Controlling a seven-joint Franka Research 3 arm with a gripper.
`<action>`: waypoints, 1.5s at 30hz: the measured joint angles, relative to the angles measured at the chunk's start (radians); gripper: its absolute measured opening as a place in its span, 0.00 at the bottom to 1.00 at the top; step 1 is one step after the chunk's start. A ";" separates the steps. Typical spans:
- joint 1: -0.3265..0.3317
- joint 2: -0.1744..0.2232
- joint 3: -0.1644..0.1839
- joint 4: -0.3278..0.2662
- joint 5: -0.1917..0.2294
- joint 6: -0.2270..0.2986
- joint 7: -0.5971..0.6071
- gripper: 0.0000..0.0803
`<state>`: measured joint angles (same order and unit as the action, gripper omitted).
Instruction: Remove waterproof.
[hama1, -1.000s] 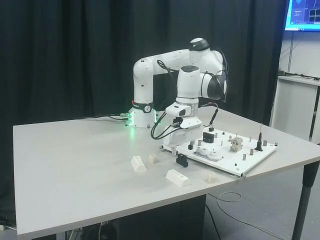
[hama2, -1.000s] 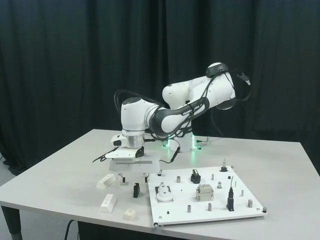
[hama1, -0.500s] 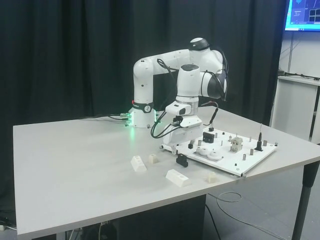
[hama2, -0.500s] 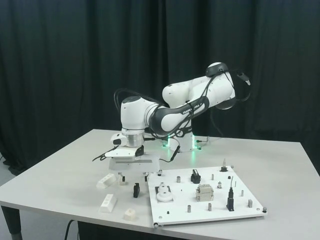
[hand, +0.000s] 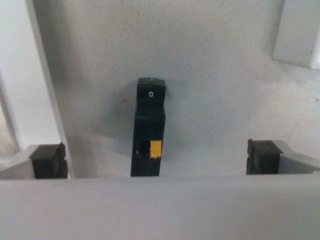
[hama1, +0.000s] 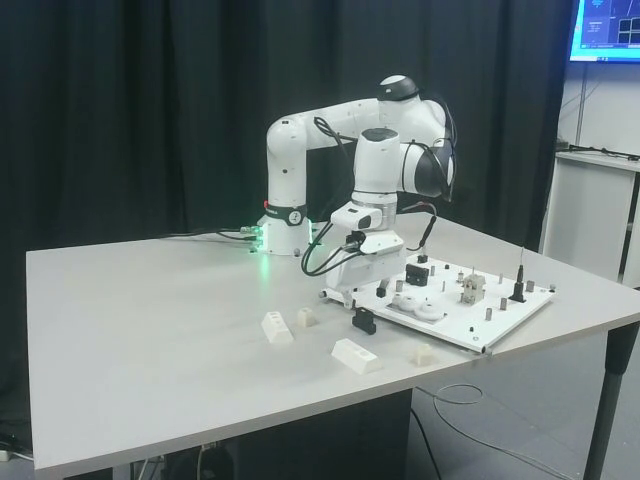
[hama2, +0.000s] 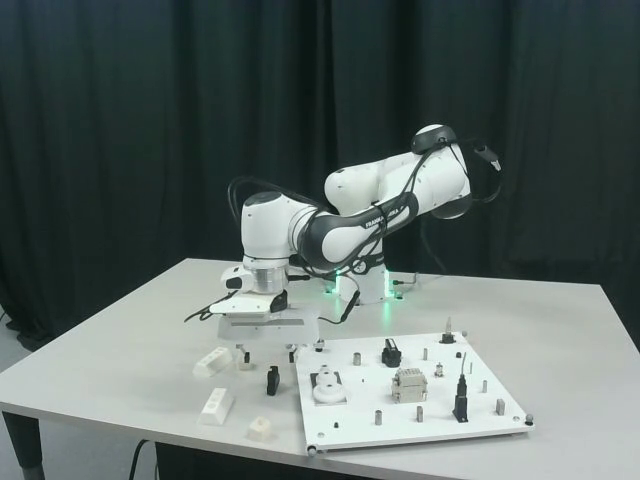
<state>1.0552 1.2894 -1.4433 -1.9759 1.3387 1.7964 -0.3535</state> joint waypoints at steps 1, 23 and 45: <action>0.000 0.000 0.000 0.000 0.000 0.000 0.000 1.00; 0.000 -0.001 -0.002 0.000 0.000 0.000 0.021 1.00; 0.022 -0.012 -0.033 0.051 0.030 -0.055 0.210 1.00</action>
<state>1.0768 1.2777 -1.4762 -1.9248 1.3689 1.7409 -0.1440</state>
